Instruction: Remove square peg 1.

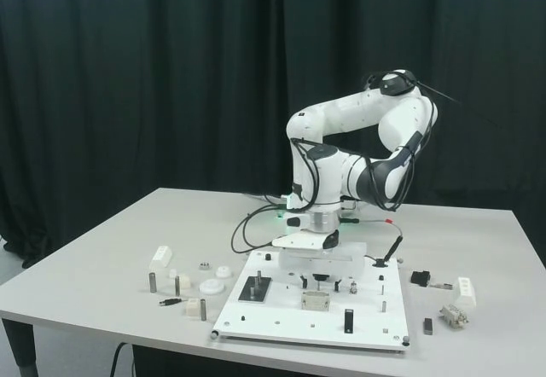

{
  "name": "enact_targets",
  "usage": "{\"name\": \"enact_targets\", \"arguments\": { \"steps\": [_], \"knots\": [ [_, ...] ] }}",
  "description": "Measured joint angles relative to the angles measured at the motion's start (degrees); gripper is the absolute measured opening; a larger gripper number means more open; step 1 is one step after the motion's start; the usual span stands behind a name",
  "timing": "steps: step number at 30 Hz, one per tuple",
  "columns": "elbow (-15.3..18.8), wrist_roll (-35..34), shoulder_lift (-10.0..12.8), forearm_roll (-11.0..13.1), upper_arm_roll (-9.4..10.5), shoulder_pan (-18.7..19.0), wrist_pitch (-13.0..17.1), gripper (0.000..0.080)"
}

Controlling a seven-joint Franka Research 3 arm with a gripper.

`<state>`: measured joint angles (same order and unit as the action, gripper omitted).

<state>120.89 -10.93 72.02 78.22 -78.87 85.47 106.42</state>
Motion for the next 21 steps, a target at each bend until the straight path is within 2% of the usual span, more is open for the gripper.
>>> {"name": "enact_targets", "arguments": {
  "steps": [5, 6, 17, 18, 21],
  "knots": [
    [0.01, 0.11, 0.0, -0.01, 0.03, -0.22, -0.04, 0.0674],
    [0.02, 0.13, 0.0, -0.01, 0.03, -0.27, -0.07, 0.0513],
    [0.05, 0.45, 0.0, -0.02, 0.04, -0.49, -0.24, 0.0513],
    [0.05, 0.46, 0.0, -0.02, 0.04, -0.49, -0.26, 0.0115],
    [0.07, 0.49, 0.0, -0.04, 0.03, -0.53, -0.26, 0.0115]
  ]
}}
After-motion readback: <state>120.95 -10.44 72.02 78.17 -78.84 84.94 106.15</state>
